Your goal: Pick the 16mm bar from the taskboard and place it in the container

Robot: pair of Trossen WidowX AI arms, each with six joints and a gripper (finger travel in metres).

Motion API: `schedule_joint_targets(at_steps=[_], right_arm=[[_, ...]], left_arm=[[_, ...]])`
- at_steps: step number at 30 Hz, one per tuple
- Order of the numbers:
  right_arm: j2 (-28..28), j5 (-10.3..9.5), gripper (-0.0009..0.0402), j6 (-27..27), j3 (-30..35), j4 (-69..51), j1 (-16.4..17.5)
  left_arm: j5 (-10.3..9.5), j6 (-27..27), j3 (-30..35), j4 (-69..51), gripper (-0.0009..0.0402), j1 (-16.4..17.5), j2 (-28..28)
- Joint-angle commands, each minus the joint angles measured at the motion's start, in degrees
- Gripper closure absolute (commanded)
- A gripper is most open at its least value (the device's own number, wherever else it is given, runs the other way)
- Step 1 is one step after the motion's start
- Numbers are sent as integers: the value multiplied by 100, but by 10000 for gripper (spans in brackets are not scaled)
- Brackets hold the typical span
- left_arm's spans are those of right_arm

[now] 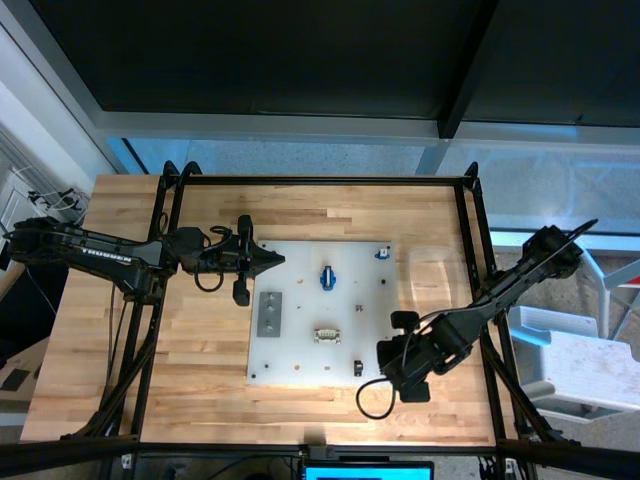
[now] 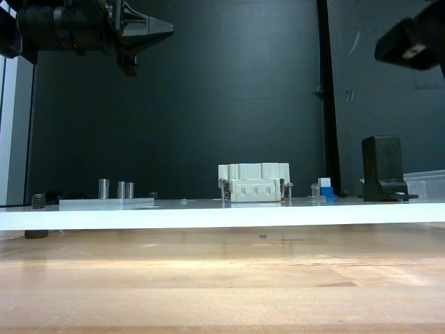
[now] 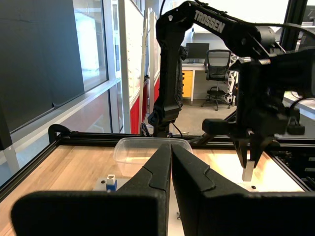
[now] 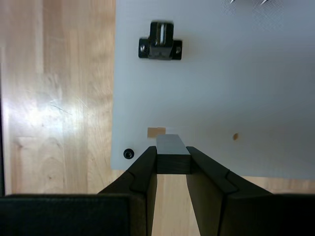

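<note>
The 16mm bar (image 4: 173,153), a short grey stub, is clamped between the fingers of my right gripper (image 4: 172,156), which is shut on it. The gripper (image 1: 390,362) hovers above the near right corner of the white taskboard (image 1: 300,345). The left wrist view shows the same bar (image 3: 247,171) hanging from the raised right gripper. The clear container (image 1: 436,270) sits on the wood just right of the board's far half; it also shows as the container (image 3: 147,147) across the board. My left gripper (image 1: 272,260) is shut and empty, raised over the board's far left edge.
On the board stand a grey metal block (image 1: 269,312), a blue fitting (image 1: 327,277), a white connector (image 1: 326,335) and a small black part (image 4: 160,42) close to the right gripper. A black frame (image 1: 320,181) rails the table.
</note>
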Motion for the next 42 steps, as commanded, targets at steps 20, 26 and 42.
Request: schedule_joint_targets(at_steps=[20,26,42], right_arm=[[-1429,50,386,11,-669,-761,-1178],[-2017,-13,386,164,-1108,-776,-1731],[-3132,-210,386,181,-2135,-1314,-2588]], left_arm=[[0,0,0,0,393,2,2],[0,0,0,0,393,0,2],[0,0,0,0,393,0,2]])
